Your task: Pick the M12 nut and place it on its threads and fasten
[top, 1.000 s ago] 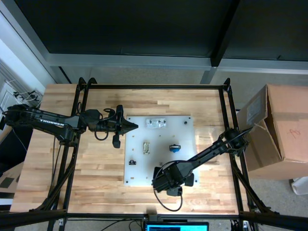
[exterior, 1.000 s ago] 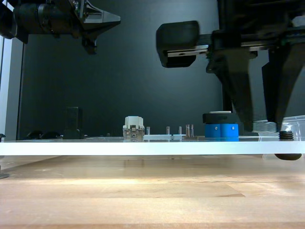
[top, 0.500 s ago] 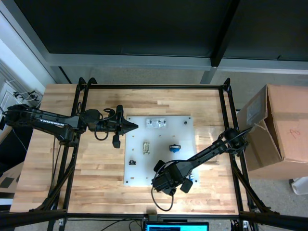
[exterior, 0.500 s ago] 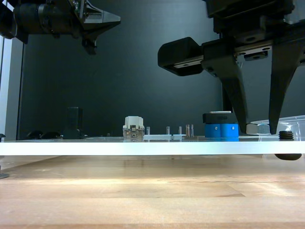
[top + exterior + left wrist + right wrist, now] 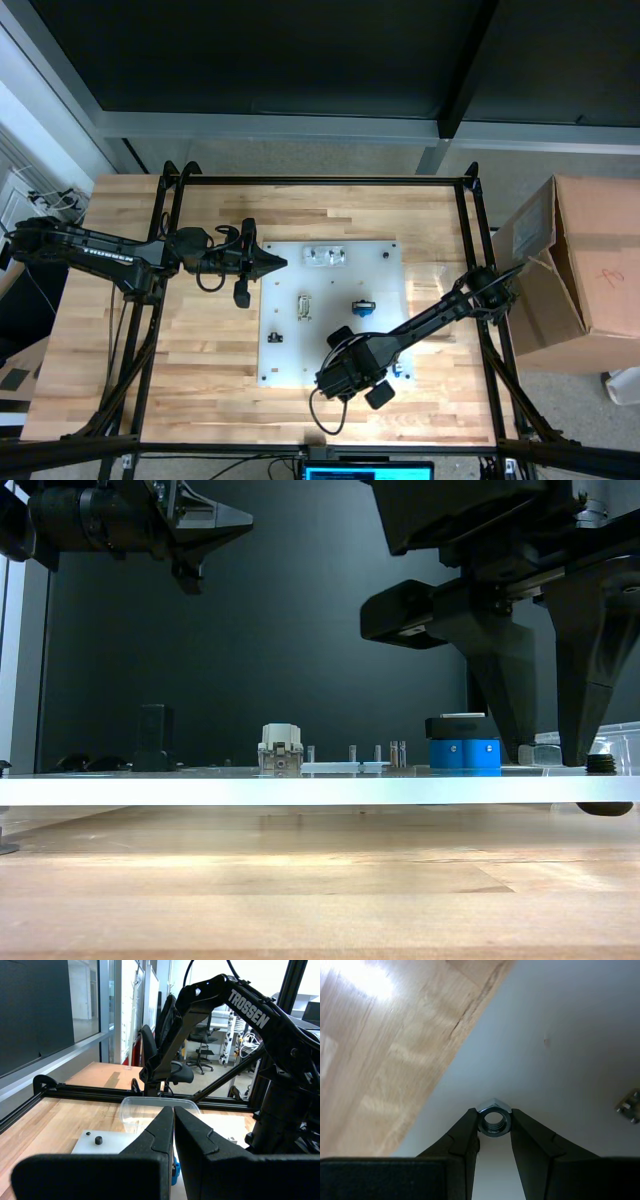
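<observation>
Since the silver nut is seen pinched between the tips of the right claw, the picking can be judged done, while placing and fastening are left.

Nearest, the wooden counter is seen carrying the white board. By the board's near right edge the short black stud is shown bare, its ribs uncovered, so nothing has been threaded on it. Just beside the stud, toward the board's middle, the right claw is pointed downward with its tips low over the board. The nut is gripped by its flats, with its bore open toward the wrist camera. Whether the nut touches the board cannot be told. It is clear of the stud and not yet above it.

Behind the claw a blue block is seen, a white connector further toward the middle, and a clear tray beyond the board's right side; no nut is made out in it.

Farthest, the left claw is held high over the board's far left edge, its fingers pressed together on nothing.

What remains, it is judged, is for the nut to be carried sideways over the stud, lowered squarely onto the threads and turned down until the ribs are hidden.
</observation>
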